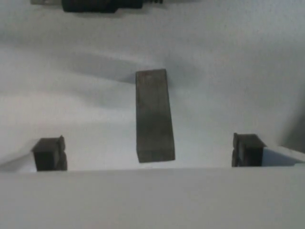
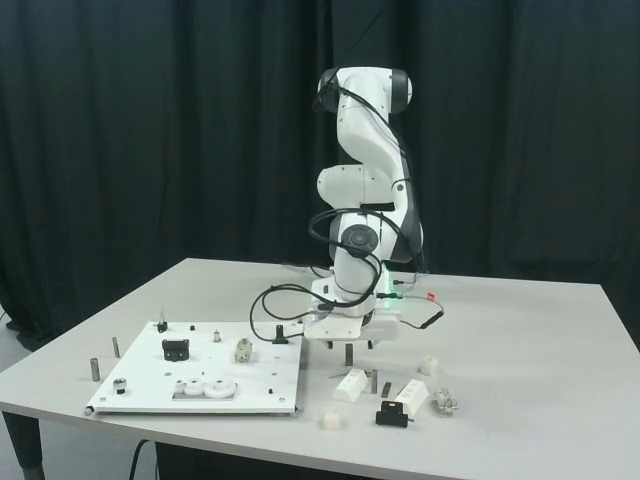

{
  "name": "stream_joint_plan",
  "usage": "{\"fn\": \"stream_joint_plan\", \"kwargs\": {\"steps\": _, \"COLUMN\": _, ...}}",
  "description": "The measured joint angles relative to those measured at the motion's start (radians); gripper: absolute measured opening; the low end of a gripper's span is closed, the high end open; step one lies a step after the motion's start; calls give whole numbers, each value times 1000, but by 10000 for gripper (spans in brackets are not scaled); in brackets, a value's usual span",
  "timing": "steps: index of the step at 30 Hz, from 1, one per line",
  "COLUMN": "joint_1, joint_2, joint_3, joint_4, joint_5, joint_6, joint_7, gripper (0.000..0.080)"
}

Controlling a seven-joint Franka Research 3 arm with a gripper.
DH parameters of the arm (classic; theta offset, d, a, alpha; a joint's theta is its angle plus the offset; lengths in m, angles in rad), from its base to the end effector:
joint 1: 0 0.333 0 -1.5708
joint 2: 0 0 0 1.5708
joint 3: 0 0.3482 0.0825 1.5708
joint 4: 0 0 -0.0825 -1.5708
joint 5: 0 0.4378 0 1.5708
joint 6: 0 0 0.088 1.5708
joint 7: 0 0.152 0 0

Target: Remove round peg 2.

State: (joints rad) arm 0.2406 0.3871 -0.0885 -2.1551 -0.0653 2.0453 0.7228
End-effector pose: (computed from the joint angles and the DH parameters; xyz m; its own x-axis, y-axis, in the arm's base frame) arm 0.5237 0.0708 0.1349 0.7885 -0.5306 -0.3112 -0.4148 -0.8322 0.3680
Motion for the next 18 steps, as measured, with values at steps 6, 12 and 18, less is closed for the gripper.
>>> {"fn": "stream_joint_plan", "kwargs": {"steps": 6, "joint_1": -1, "joint_2": -1, "joint_3": 0, "joint_4": 22, "joint_5": 0, "joint_6": -42, "joint_7": 3, "gripper": 783}}
{"fn": "stream_joint_plan", "kwargs": {"steps": 12, "joint_1": -5, "joint_2": -3, "joint_3": 0, "joint_4": 46, "joint_5": -1, "joint_6": -81, "joint_7": 3, "gripper": 797}}
{"fn": "stream_joint_plan", "kwargs": {"steps": 18, "joint_1": -11, "joint_2": -4, "joint_3": 0, "joint_4": 61, "joint_5": -2, "joint_6": -99, "joint_7": 3, "gripper": 799}}
